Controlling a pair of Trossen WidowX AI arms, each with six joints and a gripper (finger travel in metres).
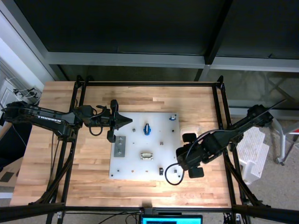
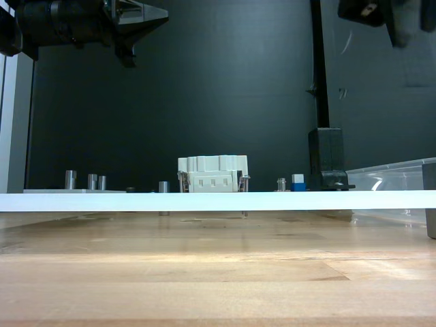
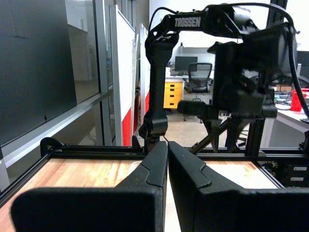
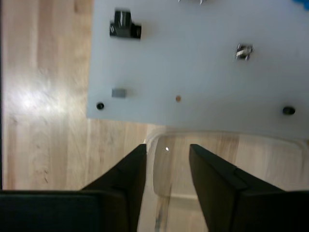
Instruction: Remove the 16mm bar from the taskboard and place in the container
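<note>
- The container (image 2: 390, 178) sits just beside the taskboard's (image 1: 154, 156) right edge; its contents cannot be told.
- The right gripper (image 4: 167, 150) hovers above it, fingers spread.
- The left gripper (image 3: 167, 157), fingers pressed together, hangs over the taskboard's far left corner.
- Metal bars (image 2: 70, 179) stand near its left edge; I cannot tell which is the 16mm one.
- Bare tabletop (image 1: 93, 179) lies along the near edge.

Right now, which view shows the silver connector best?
Low view: the connector stands close, central. High view shows it small; wrist views hardly. Left claw, shut, hovers at the taskboard's left edge; right claw, open, over the container.
</note>
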